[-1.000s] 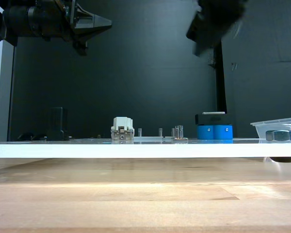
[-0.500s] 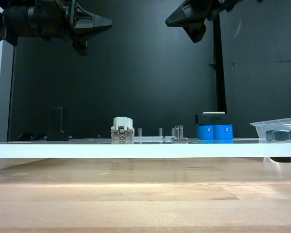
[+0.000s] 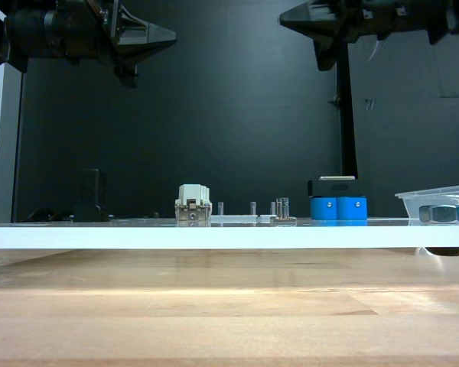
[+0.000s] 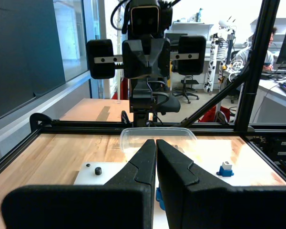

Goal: Pick the M12 nut and place it on its threads and fasten

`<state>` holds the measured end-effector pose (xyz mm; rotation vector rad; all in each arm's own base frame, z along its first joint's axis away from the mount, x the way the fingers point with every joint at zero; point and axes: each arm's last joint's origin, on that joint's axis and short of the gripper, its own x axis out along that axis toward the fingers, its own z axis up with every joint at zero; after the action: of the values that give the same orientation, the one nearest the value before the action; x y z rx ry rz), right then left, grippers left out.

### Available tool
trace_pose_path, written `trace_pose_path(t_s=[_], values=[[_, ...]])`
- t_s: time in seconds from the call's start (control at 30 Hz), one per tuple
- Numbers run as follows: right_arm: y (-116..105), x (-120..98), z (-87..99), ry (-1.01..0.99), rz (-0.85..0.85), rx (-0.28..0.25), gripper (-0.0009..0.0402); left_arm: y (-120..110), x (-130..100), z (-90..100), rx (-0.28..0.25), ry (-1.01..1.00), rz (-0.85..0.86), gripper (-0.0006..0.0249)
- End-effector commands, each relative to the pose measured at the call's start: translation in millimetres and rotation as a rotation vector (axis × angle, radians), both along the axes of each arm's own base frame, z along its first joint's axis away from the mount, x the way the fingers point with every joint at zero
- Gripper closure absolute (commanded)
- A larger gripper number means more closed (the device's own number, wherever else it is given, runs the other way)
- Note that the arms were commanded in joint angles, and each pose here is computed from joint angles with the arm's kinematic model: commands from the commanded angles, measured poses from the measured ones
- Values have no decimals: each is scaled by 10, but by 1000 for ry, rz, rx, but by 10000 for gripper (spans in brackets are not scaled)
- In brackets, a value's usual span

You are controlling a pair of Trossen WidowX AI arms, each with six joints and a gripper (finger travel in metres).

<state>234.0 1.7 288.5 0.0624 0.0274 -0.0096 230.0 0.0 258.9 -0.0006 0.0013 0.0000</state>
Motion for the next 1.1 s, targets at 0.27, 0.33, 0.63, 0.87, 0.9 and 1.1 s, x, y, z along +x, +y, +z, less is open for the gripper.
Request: trace_pose_path(t_s=[0.27,0.33,0.63,0.87,0.9,1.1], values=[[-14,-91,-239,-38,6,18,394,0,1,1,0,0,0,243],[-14,-92,-242,-37,6,19,394,0,1,0,0,0,0,243],[-16,-90,-231,-43,3,8,393,0,1,1,0,0,0,243],[-15,-91,-224,-50,4,12,393,1,1,0,0,0,0,243],[-15,-91,-224,-50,4,13,393,0,1,0,0,0,0,243],[-15,-91,-225,-50,4,8,393,1,1,0,0,0,0,243]])
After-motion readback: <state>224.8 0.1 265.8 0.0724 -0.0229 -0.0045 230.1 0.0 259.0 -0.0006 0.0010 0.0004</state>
